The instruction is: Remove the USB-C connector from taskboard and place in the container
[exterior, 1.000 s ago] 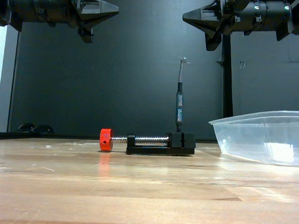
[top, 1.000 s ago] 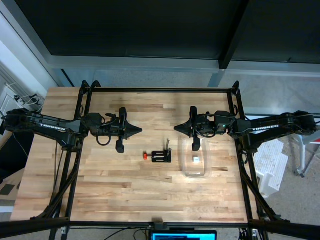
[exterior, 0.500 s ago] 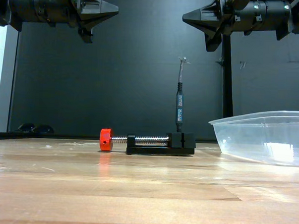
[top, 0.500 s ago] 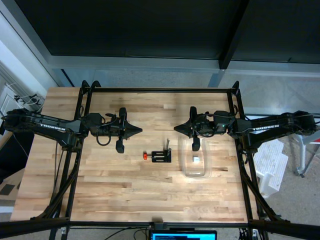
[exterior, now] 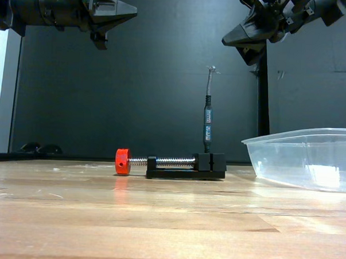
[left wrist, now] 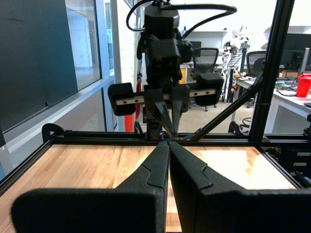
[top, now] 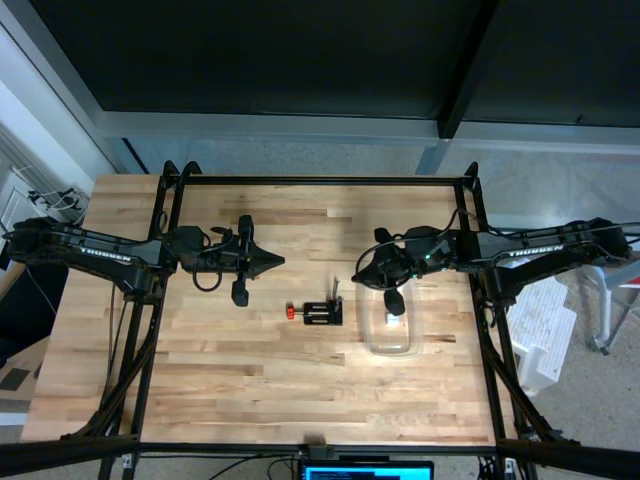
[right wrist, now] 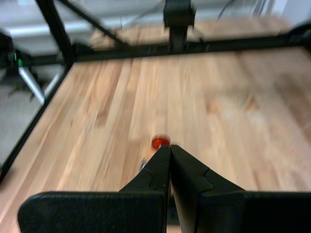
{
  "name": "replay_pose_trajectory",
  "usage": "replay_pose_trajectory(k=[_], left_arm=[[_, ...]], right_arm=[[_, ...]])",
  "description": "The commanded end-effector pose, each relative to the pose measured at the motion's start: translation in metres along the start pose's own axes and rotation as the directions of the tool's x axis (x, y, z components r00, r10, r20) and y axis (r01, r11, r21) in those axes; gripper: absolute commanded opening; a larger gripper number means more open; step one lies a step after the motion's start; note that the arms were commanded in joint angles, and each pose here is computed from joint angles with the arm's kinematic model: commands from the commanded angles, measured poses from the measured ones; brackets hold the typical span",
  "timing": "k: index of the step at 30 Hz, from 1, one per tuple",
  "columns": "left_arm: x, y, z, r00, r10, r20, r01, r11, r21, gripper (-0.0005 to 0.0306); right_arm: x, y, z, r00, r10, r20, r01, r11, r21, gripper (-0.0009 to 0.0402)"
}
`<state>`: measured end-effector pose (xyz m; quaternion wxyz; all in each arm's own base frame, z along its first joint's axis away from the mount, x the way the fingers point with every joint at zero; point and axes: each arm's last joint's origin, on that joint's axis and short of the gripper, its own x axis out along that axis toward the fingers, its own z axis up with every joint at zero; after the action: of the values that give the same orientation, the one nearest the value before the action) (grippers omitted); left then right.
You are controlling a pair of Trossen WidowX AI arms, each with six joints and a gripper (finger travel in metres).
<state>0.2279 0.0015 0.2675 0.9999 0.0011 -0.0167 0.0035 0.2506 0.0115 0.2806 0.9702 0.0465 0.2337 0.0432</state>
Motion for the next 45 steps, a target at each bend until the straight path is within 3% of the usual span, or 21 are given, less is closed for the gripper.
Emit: replay_pose_trajectory(k=[1,5,9,12,19,24,30,33,45], left_arm=[[0.0,0.0,0.0,1.0,0.0,0.001,0.0,1.0,0.0,0.0],[0.0,0.0,0.0,1.0,0.0,0.001,0.0,1.0,0.0,0.0],[0.0,0.0,0.0,1.0,0.0,0.001,0.0,1.0,0.0,0.0],[0.0,0.0,0.0,1.0,0.0,0.001,0.0,1.0,0.0,0.0],[0.0,0.0,0.0,1.0,0.0,0.001,0.0,1.0,0.0,0.0],[0.0,0.0,0.0,1.0,0.0,0.001,0.0,1.0,0.0,0.0],[0.0,0.0,0.0,1.0,0.0,0.001,0.0,1.0,0.0,0.0],[0.0,0.0,0.0,1.0,0.0,0.001,0.0,1.0,0.0,0.0],[0.0,0.0,0.0,1.0,0.0,0.001,0.0,1.0,0.0,0.0]], right_arm=[[0.003,0.004,0.003,0.995,-0.001,-0.101,0.0,1.0,-0.002,0.0],[0.006,0.008,0.008,0.972,-0.045,-0.229,0.04,0.999,-0.026,0.0],[0.012,0.011,0.013,0.938,-0.052,-0.343,0.042,0.998,-0.038,0.0],[0.017,0.012,0.017,0.908,-0.08,-0.411,0.066,0.997,-0.049,0.0],[0.032,0.016,0.023,0.859,-0.084,-0.504,0.064,0.996,-0.057,0.0026],[0.044,0.019,0.026,0.832,-0.115,-0.543,0.095,0.993,-0.065,0.0072],[0.059,0.023,0.028,0.819,-0.112,-0.563,0.089,0.994,-0.068,0.0135],[0.068,0.024,0.03,0.814,-0.121,-0.569,0.102,0.993,-0.064,0.0157],[0.092,0.025,0.028,0.786,-0.14,-0.603,0.128,0.99,-0.062,0.0169]])
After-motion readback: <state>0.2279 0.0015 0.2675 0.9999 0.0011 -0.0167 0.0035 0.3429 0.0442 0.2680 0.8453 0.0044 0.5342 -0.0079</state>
